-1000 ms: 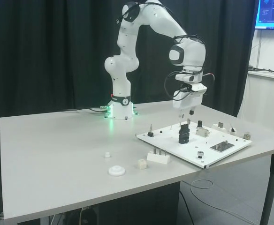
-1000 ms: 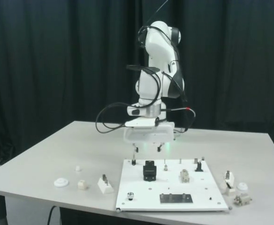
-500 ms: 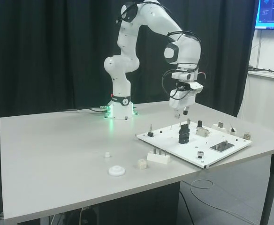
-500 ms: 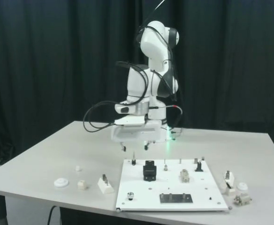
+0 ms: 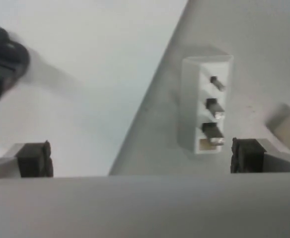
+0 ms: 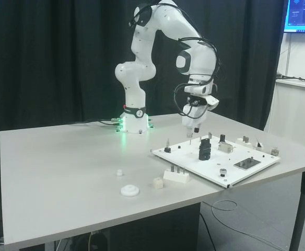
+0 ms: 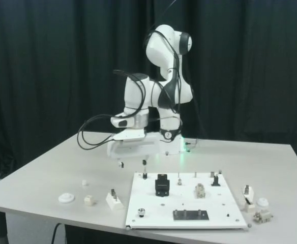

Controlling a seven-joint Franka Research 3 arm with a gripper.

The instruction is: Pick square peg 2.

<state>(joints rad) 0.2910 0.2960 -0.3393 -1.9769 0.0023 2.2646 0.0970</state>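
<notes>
Item: white arm with two-finger gripper (image 6: 195, 128), fingers spread wide and holding nothing, hanging in the air above the table, over the edge of the white board (image 7: 219, 216) nearest the peg holder. Item: peg holder (image 5: 203, 104), a small white block standing on the grey table (image 6: 58, 157) just beside that edge; the wrist view shows three dark pegs upright in a row in it, with a fourth slot at one end that looks vacant. Which of the three is square peg 2 cannot be told for sure; the middle one (image 5: 213, 106) is the likely candidate. Item: small white cube (image 6: 157, 182) near the holder, with a white disc (image 6: 129, 191) and a smaller white piece (image 6: 119, 171) farther along the table. Hazards, as judged: the pegs stand close together, so a descent slightly off line could close on a neighbour or on two at once; a fingertip could land on the block and tip or push it, since it seems to rest loose on the table; a shallow grip could let the peg slip or drag the block up with it; a low sideways approach could knock the fittings on the board.
</notes>
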